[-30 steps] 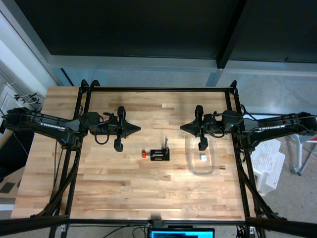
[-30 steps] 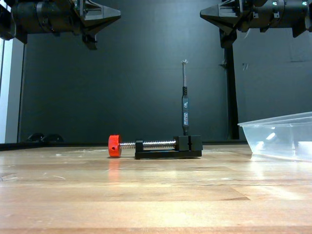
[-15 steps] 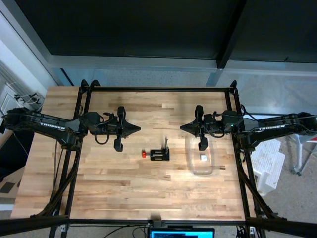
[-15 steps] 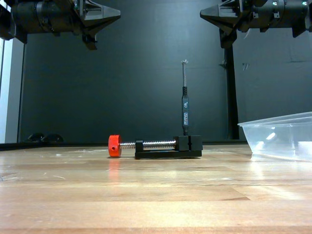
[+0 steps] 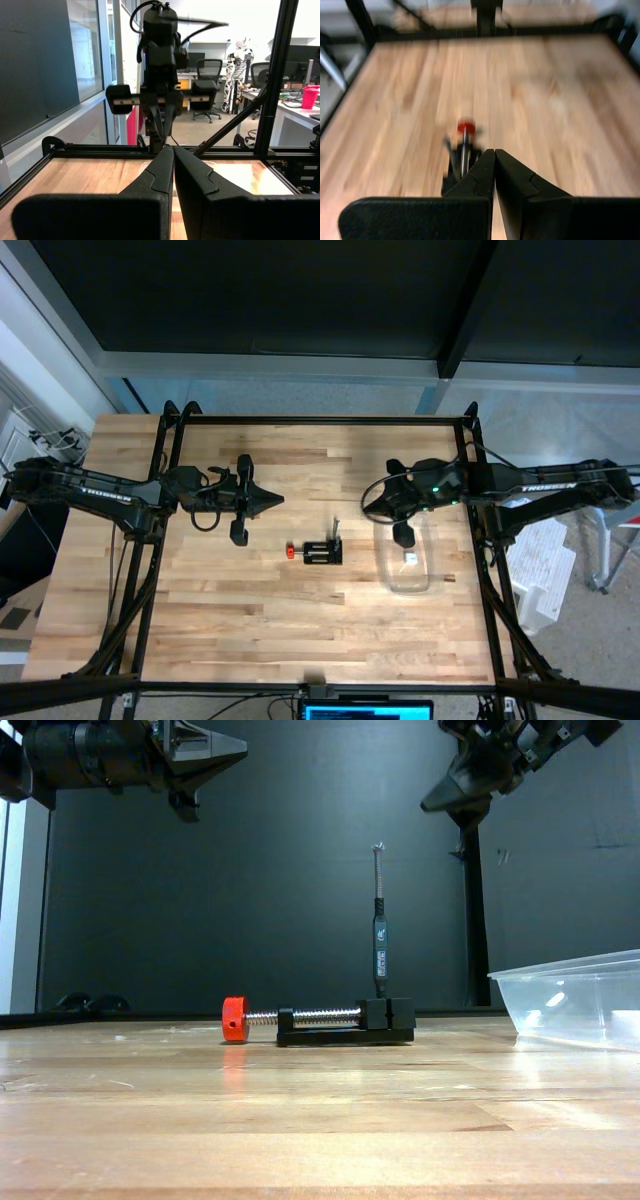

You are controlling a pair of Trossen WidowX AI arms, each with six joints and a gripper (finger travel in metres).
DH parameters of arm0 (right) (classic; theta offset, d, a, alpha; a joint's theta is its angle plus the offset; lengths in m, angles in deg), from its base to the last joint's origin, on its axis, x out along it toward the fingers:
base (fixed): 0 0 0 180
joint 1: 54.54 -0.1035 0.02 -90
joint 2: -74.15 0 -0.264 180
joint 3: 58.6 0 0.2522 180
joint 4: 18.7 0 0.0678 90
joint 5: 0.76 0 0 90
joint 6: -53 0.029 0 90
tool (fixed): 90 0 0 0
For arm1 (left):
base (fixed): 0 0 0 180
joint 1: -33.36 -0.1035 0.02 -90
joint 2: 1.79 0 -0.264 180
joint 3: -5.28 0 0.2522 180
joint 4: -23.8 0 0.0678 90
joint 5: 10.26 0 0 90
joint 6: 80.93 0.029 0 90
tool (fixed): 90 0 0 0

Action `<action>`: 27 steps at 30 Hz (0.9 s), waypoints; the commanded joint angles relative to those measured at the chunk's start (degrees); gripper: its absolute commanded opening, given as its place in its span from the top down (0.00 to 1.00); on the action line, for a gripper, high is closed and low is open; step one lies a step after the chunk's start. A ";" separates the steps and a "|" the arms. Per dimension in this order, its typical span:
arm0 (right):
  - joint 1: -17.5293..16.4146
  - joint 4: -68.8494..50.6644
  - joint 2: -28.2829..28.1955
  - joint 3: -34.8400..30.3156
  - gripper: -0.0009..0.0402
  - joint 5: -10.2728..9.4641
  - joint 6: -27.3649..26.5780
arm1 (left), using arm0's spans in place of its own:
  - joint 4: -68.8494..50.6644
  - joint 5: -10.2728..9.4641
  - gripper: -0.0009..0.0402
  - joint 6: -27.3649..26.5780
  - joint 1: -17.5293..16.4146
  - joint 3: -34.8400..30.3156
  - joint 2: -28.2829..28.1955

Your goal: Remove the USB-C connector from taskboard and place in the container

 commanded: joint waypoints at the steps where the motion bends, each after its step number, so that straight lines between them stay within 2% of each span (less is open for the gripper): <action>1: -1.31 -5.84 -3.63 -3.34 0.98 0.04 0.11 | 0.00 0.02 0.98 0.02 0.00 0.00 0.00; 5: -2.99 -10.21 -7.67 -6.97 0.98 0.39 0.59 | 0.00 0.00 0.98 0.02 0.00 0.00 0.00; 10: -5.42 -14.62 -13.00 -11.39 0.98 3.23 0.72 | 0.00 0.00 0.98 0.02 0.00 0.00 0.00; 15: -6.45 -17.94 -18.36 -15.76 0.98 3.34 1.77 | 0.00 0.00 0.98 0.02 -0.02 0.00 -0.02; 19: -6.88 -20.33 -22.03 -19.02 0.98 4.66 2.27 | 0.00 0.00 0.98 0.02 0.00 0.00 -0.02; 22: -6.97 -22.60 -24.79 -21.77 0.93 5.20 2.95 | 0.00 0.00 0.98 0.02 -0.02 0.00 -0.02; 25: -7.15 -24.35 -26.95 -24.06 0.85 6.25 3.48 | 0.00 0.02 0.98 0.02 -0.02 0.00 0.00; 27: -7.26 -24.70 -28.41 -25.35 0.79 6.27 3.52 | 0.00 0.02 0.98 0.02 0.00 0.00 0.00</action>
